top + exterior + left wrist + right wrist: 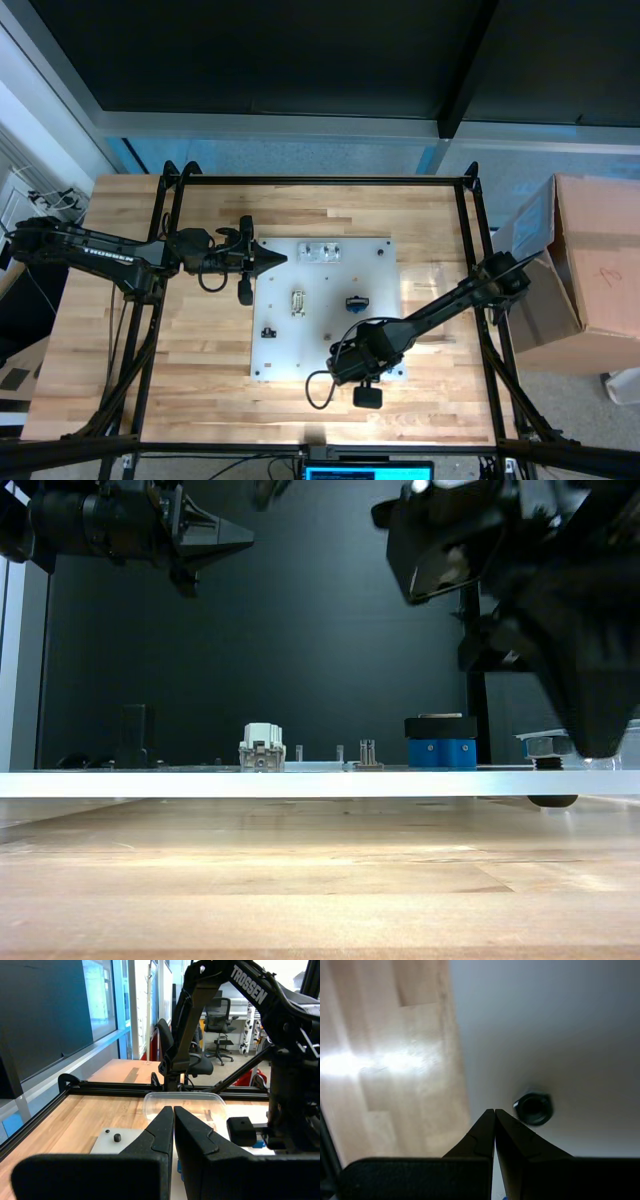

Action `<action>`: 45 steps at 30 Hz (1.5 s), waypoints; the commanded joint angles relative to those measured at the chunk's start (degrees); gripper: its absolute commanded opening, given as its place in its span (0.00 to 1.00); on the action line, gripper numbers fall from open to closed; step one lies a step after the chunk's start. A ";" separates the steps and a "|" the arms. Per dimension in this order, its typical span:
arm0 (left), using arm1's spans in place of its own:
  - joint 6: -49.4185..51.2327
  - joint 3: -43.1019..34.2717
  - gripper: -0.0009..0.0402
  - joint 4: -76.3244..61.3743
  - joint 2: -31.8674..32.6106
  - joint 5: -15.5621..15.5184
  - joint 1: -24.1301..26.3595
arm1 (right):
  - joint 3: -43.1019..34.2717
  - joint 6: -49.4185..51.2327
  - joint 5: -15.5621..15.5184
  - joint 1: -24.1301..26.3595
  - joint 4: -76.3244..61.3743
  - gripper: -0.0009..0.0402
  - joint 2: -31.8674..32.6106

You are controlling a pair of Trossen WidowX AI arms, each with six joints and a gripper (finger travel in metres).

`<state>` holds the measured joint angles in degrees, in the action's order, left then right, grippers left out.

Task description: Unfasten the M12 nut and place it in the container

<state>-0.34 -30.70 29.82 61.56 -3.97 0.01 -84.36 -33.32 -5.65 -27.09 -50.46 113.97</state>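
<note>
The right wrist view alone shows the nut (533,1108) from above: a small hexagon on the white board (560,1035), its dark bore facing the camera, so its axis stands upright. It lies just beside the tips of the right claw (494,1111), not between them. That claw is pressed fully together and grips nothing. The low view adds the side profile. There the silver nut (547,746) sits flat on its stud (548,763), with a short dark stub showing beneath it, and the right claw (600,742) hangs down close by at the board's near right edge. In the high view the right arm covers that spot, so the nut is hidden. The left claw (278,260) is raised over the board's far left side, pointing inward, well apart from the nut. The left wrist view shows its fingers (160,1127) closed on nothing, with the clear container (185,1102) beyond them on the table (200,340).
</note>
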 commanded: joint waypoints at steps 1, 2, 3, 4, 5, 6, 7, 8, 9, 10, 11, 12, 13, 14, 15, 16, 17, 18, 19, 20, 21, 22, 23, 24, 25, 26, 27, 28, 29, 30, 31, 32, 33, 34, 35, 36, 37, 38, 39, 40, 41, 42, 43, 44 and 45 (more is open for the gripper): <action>-0.02 0.00 0.02 0.02 0.00 0.02 0.00 | 0.24 0.13 1.18 -0.04 0.11 0.02 0.00; -0.02 0.00 0.02 0.02 0.00 0.02 -0.02 | 0.24 0.11 1.68 -0.04 -0.07 0.02 -0.11; -0.02 -0.02 0.02 0.02 0.00 0.00 0.00 | 0.24 0.13 1.77 -0.04 -0.26 0.02 -0.13; -0.02 -0.02 0.02 0.02 0.00 0.02 0.00 | 0.24 0.13 1.77 -0.02 -0.50 0.02 -0.17; -0.02 0.00 0.02 0.02 0.00 0.02 0.00 | 0.24 0.15 1.77 -0.02 -0.70 0.02 -0.20; -0.02 -0.02 0.02 0.02 0.00 0.02 -0.02 | 0.24 0.15 1.84 0.00 -0.90 0.02 -0.22; -0.02 -0.02 0.02 0.02 0.00 0.02 0.00 | 0.24 0.15 2.25 0.00 -1.11 0.02 -0.26; -0.02 0.00 0.02 0.02 0.00 0.02 0.00 | 0.24 0.15 2.86 0.00 -1.36 0.02 -0.31; -0.02 0.00 0.02 0.02 0.00 0.02 0.00 | 0.24 0.15 3.19 0.00 -1.60 0.02 -0.35; -0.02 0.00 0.02 0.02 0.00 0.02 -0.02 | 0.24 0.17 3.17 0.00 -1.73 0.02 -0.42; -0.02 -0.02 0.02 0.02 0.00 0.02 0.00 | 0.22 0.24 3.08 0.02 -1.73 0.02 -0.46; -0.02 -0.02 0.02 0.02 0.00 0.02 0.00 | 0.22 0.28 3.10 0.07 -1.68 0.02 -0.52; -0.02 -0.02 0.02 0.02 0.00 0.02 0.00 | 0.22 0.28 3.08 0.07 -1.70 0.02 -0.52; -0.02 0.00 0.02 0.02 0.00 0.02 -0.02 | 0.24 0.33 3.06 0.07 -1.70 0.02 -0.52; -0.02 0.00 0.02 0.02 0.00 0.02 0.00 | 0.24 0.83 3.13 0.07 -1.73 0.02 -0.52; -0.02 0.00 0.02 0.02 0.00 0.02 0.00 | 0.24 1.38 4.28 0.09 -1.97 0.02 -0.70; -0.02 0.00 0.02 0.02 0.00 0.02 0.00 | 0.20 0.44 8.76 0.09 -3.08 0.02 -1.11; -0.02 -0.02 0.02 0.02 0.00 0.02 0.00 | 0.02 -1.22 13.81 0.07 -4.66 0.02 -1.51; -0.02 0.00 0.02 0.02 0.00 0.02 0.00 | -0.22 -1.86 17.44 0.07 -6.10 0.02 -1.99; -0.02 -0.02 0.02 0.02 0.00 0.02 0.00 | -0.33 -1.79 19.08 0.04 -6.95 0.02 -2.47; -0.02 0.00 0.02 0.02 0.00 0.02 0.00 | -0.33 -1.77 19.23 0.07 -7.26 0.02 -2.91; -0.02 -0.02 0.02 0.04 0.00 0.02 0.00 | -0.33 -1.77 19.10 0.07 -7.41 0.02 -3.13; -0.02 0.00 0.02 0.02 0.00 0.02 0.00 | -0.33 -1.81 19.10 0.04 -7.74 0.02 -3.34; -0.02 -0.02 0.02 0.00 0.00 0.02 0.00 | -0.33 -1.81 19.08 0.07 -8.11 0.02 -3.43; -0.02 0.00 0.02 0.02 0.00 0.02 0.00 | -0.33 -1.79 19.02 0.04 -8.48 0.02 -3.48; -0.02 0.00 0.02 0.04 0.00 0.02 0.00 | -0.33 -1.79 18.93 0.02 -8.83 0.02 -3.56; -0.02 0.00 0.02 0.04 0.00 0.02 0.00 | -0.33 -1.81 18.69 0.04 -9.05 0.02 -3.63; -0.02 -0.02 0.02 0.02 0.00 0.02 0.00 | -0.33 -1.79 17.84 0.04 -9.03 0.02 -3.63; -0.02 0.00 0.02 0.02 0.00 0.02 -0.02 | -0.33 -1.81 16.85 0.07 -8.96 0.02 -3.76; -0.02 -0.02 0.02 0.02 0.00 0.02 0.00 | -0.33 -1.81 15.69 0.07 -8.79 0.02 -3.76; -0.02 -0.02 0.02 0.02 0.00 0.02 0.00 | -0.33 -2.03 14.62 0.07 -8.74 0.02 -3.76; -0.02 -0.02 0.02 0.02 0.00 0.02 0.00 | -0.33 -2.54 13.70 0.07 -8.76 0.02 -3.76; -0.02 0.00 0.02 0.00 0.00 0.02 0.00 | -0.33 -3.17 12.57 0.04 -8.66 0.02 -3.76; -0.02 -0.02 0.02 0.02 0.00 0.02 0.00 | -0.33 -4.28 11.13 0.07 -8.41 0.02 -3.93; -0.02 0.00 0.02 0.04 0.00 0.02 -0.02 | -0.33 -6.03 9.70 0.07 -8.02 0.02 -4.15; -0.02 -0.02 0.02 0.04 -0.02 0.00 0.00 | -0.42 -8.63 8.20 0.07 -7.58 0.02 -4.44; -0.02 -0.02 0.02 0.04 -0.02 0.02 0.00 | -0.61 -11.50 7.43 0.07 -7.48 0.02 -4.61; -0.02 0.00 0.02 0.00 0.02 0.02 -0.02 | -0.92 -13.94 7.04 0.09 -7.56 0.03 -4.70; -0.02 -0.02 0.02 -0.04 0.07 0.02 0.00 | -1.31 -16.06 6.80 0.07 -7.72 0.05 -4.76; -0.02 0.00 0.02 -0.04 0.07 0.02 0.00 | -1.62 -17.79 6.62 0.04 -7.80 0.08 -4.96; -0.02 -0.02 0.02 -0.02 0.04 0.02 0.00 | -1.88 -19.17 6.49 0.00 -7.78 0.11 -5.01; -0.02 0.00 0.02 0.07 0.04 0.02 0.00 | -2.21 -20.31 6.47 -0.04 -7.78 0.15 -5.01; -0.02 0.00 0.02 0.07 0.02 0.02 0.00 | -2.49 -20.94 6.47 -0.07 -7.72 0.19 -5.01; -0.02 0.00 0.02 0.04 0.02 0.02 -0.02 | -2.75 -21.92 6.49 -0.07 -7.72 0.24 -5.01; -0.02 0.00 0.02 0.04 0.02 0.02 0.00 | -2.93 -22.86 6.54 -0.07 -7.67 0.29 -5.01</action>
<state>-0.34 -30.70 29.87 61.56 -3.97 0.01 -86.98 -54.98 0.78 -27.11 -58.19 108.95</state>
